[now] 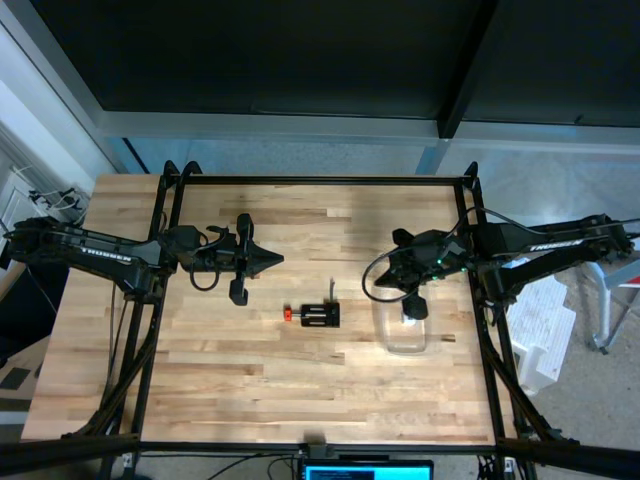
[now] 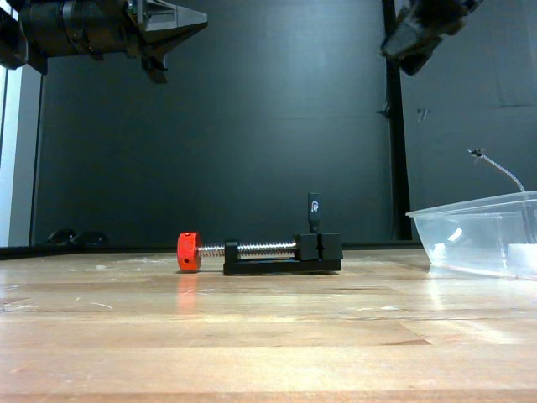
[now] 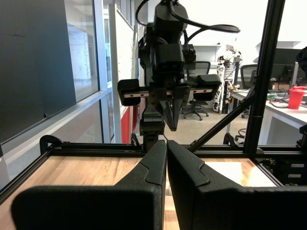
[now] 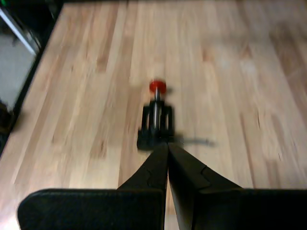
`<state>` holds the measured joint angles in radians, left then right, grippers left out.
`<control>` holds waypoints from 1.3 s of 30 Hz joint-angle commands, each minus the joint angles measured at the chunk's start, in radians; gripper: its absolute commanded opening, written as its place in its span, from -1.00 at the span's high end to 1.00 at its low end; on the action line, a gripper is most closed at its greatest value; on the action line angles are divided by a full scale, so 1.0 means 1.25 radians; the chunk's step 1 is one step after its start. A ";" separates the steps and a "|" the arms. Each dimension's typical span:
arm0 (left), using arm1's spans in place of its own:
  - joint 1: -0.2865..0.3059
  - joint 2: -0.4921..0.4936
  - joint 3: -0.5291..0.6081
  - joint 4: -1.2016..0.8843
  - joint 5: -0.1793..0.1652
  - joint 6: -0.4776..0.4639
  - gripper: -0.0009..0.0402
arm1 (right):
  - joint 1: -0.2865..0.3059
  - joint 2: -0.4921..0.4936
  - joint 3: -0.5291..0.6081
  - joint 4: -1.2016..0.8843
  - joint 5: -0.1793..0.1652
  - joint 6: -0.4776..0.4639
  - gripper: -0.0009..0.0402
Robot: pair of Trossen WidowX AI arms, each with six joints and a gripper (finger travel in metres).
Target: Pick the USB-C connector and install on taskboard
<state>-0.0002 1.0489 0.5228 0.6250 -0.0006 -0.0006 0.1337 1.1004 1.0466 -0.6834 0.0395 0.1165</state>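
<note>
We see left gripper [image 3: 166, 143] closed, empty, high left of black block [image 1: 320, 316]; right gripper [image 4: 167, 145] closed, empty, high right of it, by tray [image 2: 457, 210].

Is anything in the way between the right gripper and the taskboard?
Nothing visible. The right gripper, shut, hangs over the tray; only table lies between it and the taskboard. The left gripper, shut, hovers far off left.

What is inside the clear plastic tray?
Inside the clear tray, one small white piece shows. No dark USB-C connector is discernible; the right gripper, shut above the tray, covers part of it from overhead. The left gripper, shut, hangs high left of the taskboard.
</note>
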 commanded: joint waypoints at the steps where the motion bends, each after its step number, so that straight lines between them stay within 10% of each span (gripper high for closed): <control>1: 0.000 0.000 0.000 0.000 0.000 0.000 0.96 | 0.021 0.001 0.021 -0.095 0.012 0.026 0.96; 16: 0.000 0.000 0.000 0.000 0.000 0.000 0.96 | 0.083 0.010 0.044 -0.463 0.016 0.210 0.93; 31: 0.000 0.000 0.000 0.000 0.000 0.000 0.96 | 0.135 0.138 0.005 -0.453 0.016 0.249 0.09; 39: 0.000 0.000 0.000 0.000 0.000 0.000 0.96 | 0.136 0.194 -0.019 -0.388 0.029 0.226 -0.02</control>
<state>-0.0002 1.0489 0.5228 0.6250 -0.0010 -0.0010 0.3038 1.3334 1.0302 -1.1843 0.0677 0.4015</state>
